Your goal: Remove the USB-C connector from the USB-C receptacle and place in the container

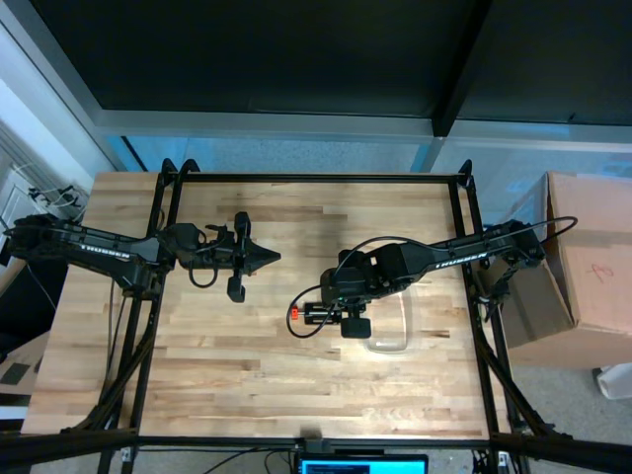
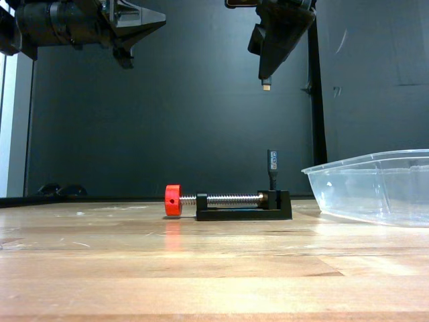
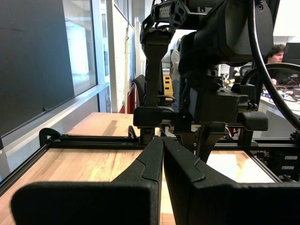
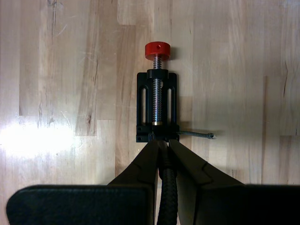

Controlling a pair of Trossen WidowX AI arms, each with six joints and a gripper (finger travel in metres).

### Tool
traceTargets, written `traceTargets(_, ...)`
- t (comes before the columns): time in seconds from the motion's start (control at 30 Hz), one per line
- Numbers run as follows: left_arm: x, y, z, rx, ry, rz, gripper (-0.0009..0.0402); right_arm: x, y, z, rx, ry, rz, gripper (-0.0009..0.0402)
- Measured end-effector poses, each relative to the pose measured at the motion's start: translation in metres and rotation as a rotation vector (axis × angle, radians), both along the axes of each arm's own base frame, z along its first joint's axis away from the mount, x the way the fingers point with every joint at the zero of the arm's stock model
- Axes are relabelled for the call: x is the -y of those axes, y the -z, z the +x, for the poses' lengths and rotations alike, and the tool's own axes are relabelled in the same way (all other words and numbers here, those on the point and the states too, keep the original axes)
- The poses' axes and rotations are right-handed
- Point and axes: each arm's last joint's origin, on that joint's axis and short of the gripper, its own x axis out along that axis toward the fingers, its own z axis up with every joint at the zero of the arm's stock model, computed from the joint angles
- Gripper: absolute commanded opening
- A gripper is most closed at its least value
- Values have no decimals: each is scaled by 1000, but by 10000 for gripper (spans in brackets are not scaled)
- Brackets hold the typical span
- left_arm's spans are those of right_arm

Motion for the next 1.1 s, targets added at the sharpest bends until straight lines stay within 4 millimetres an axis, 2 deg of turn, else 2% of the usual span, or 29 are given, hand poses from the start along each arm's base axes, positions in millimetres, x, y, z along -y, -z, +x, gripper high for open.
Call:
traceTargets(0.27, 0, 0, 0, -1, 0, 0, 0, 1, -1, -13, -15, -4, -3, 0)
traceTargets(0.53, 0, 0, 0, -1, 0, 0, 0, 6, 16, -44, -39, 4, -3, 0)
traceTargets(0.9, 0, 0, 0, -1, 0, 0, 0, 8, 37, -96, -73, 11, 4, 0)
traceTargets(1.1, 0, 0, 0, 0, 0, 0, 0, 8, 62, -109, -92, 15, 4, 0)
